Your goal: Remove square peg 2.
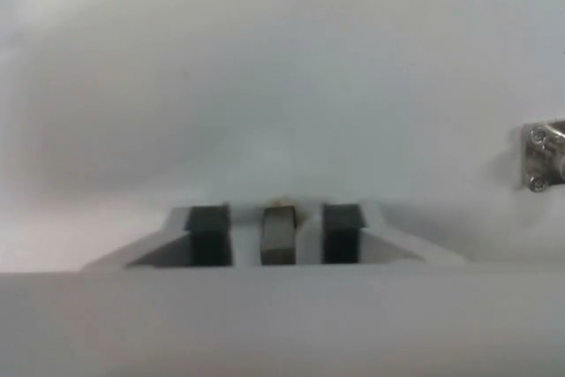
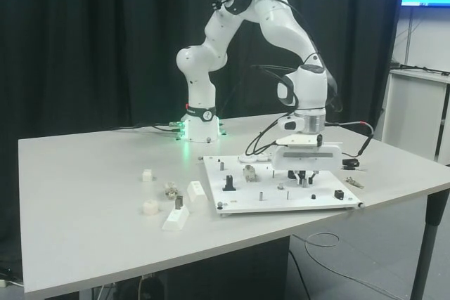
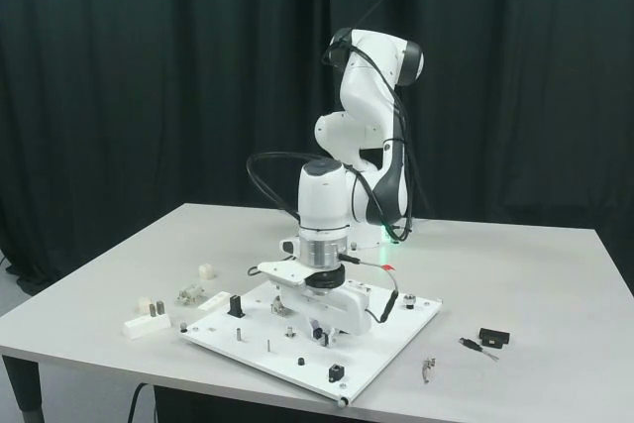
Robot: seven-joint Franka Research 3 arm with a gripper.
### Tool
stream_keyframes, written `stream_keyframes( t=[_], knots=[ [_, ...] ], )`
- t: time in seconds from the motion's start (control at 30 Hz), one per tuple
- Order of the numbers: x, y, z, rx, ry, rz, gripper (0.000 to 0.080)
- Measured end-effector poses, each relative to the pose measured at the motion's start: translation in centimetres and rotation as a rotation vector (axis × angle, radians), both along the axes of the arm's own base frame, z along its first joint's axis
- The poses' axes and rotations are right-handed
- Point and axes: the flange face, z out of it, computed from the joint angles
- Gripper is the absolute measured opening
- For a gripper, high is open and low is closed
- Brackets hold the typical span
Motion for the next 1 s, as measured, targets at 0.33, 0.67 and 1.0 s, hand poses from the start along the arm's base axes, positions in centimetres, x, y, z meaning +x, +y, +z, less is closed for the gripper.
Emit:
stream_keyframes(
  t=[0.33,0.67,1.0],
  knots=[
    [0.0,-0.2,-0.1,0.004,0.002,-0.003,0.007],
    [0.1,-0.2,0.1,0.005,0.005,-0.002,0.0073],
    [0.5,-0.3,2.6,0.002,0.032,0.027,0.0073]
  ],
)
